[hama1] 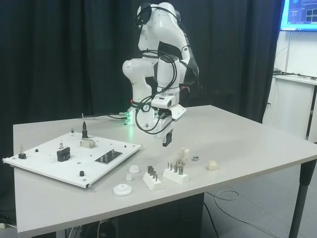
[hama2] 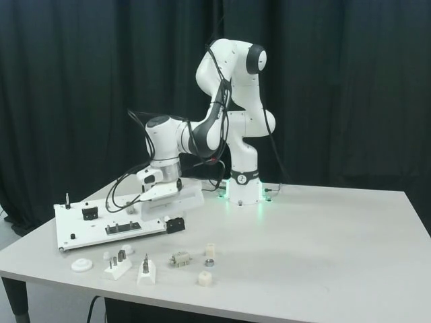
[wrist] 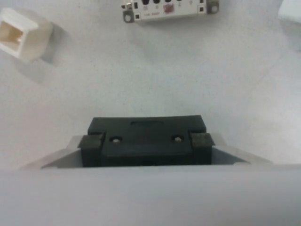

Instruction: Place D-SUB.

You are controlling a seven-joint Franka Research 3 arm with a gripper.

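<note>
My gripper (wrist: 147, 157) clamps a black D-SUB plug (wrist: 147, 140), apparently clear of the worktop (wrist: 150, 80); the D-SUB socket (wrist: 170, 9) lies near, ahead.

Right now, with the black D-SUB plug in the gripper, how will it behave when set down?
The D-SUB plug looks like a rigid moulded block, so probably stiff, not floppy. Its flat, boxy faces suggest it will rest on the grey table without rolling. The gripper holds it squarely; likely light.
</note>
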